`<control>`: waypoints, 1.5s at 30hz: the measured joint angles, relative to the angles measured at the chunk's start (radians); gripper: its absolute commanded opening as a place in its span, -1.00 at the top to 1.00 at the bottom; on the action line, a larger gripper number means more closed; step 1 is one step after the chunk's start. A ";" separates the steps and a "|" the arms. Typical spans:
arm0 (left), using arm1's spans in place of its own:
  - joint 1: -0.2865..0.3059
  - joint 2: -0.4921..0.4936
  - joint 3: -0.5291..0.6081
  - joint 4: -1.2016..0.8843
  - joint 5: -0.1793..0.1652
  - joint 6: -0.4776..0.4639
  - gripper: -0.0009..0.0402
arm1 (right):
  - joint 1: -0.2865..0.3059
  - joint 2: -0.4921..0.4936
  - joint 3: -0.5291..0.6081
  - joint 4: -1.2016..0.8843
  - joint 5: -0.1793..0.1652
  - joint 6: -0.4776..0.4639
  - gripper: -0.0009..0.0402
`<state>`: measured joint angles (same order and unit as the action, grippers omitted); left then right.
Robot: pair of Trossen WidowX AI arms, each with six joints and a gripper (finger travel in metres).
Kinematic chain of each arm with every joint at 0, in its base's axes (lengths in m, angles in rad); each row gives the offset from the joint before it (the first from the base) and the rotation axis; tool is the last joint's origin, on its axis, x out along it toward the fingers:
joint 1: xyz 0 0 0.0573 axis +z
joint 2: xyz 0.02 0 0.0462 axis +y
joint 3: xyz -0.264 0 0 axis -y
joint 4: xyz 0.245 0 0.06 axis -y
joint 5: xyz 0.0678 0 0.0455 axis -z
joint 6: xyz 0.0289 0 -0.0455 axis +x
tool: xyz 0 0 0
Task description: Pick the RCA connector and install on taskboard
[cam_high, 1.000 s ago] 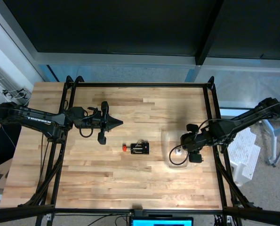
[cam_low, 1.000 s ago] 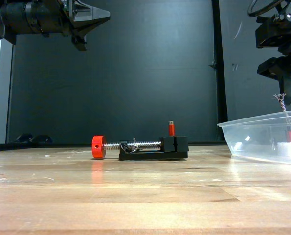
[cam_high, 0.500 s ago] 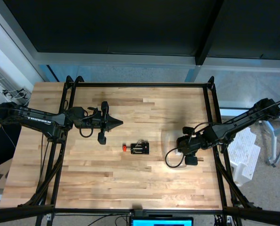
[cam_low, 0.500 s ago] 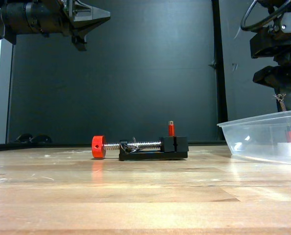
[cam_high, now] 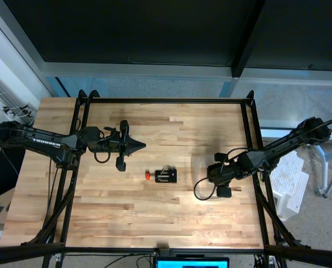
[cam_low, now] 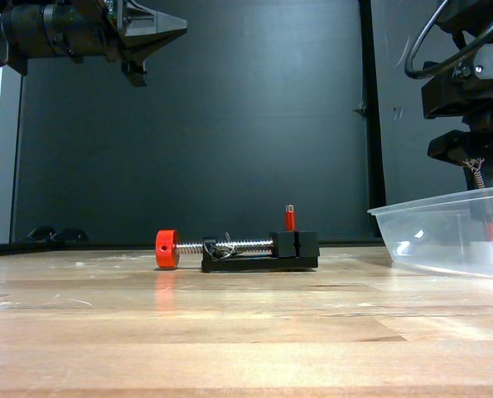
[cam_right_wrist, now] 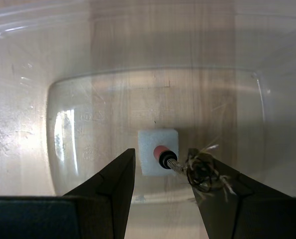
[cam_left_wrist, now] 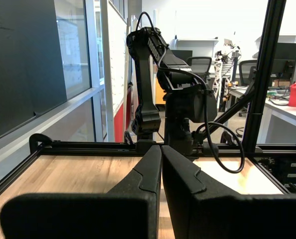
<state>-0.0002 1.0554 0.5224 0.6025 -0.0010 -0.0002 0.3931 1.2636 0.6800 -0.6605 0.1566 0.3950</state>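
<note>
The RCA connector [cam_right_wrist: 160,151] stands in a white foam block [cam_right_wrist: 148,142] inside the clear tray [cam_low: 428,236] at lower right, the right gripper [cam_right_wrist: 160,155] pointing down with jaws spread empty around it, the taskboard [cam_high: 166,176] at table centre, and the left gripper [cam_high: 139,146] level at upper left, jaws closed empty.
</note>
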 measured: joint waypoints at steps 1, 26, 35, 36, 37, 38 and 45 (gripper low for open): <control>0.000 0.000 0.000 0.000 0.000 0.000 0.96 | 0.000 0.003 -0.002 0.002 0.000 0.000 0.25; 0.000 0.000 0.000 0.000 0.000 0.000 0.96 | 0.000 0.024 -0.018 0.024 0.008 -0.003 0.66; 0.000 0.000 0.000 0.000 0.000 0.000 0.96 | 0.000 0.021 -0.018 0.027 0.007 -0.003 0.77; 0.000 0.000 0.000 0.000 0.000 0.000 0.96 | 0.000 0.021 -0.018 0.028 0.007 -0.003 0.78; 0.000 0.000 0.000 0.000 0.000 0.000 0.96 | 0.000 0.021 -0.018 0.029 0.007 -0.003 0.80; 0.000 0.000 0.000 0.000 0.000 0.000 0.96 | 0.000 0.021 -0.018 0.029 0.007 -0.003 0.81; 0.000 0.000 0.000 0.000 0.000 0.000 0.96 | 0.000 0.021 -0.018 0.029 0.007 -0.003 0.97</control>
<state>-0.0002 1.0554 0.5224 0.6025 -0.0010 0.0002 0.3927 1.2846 0.6621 -0.6312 0.1638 0.3923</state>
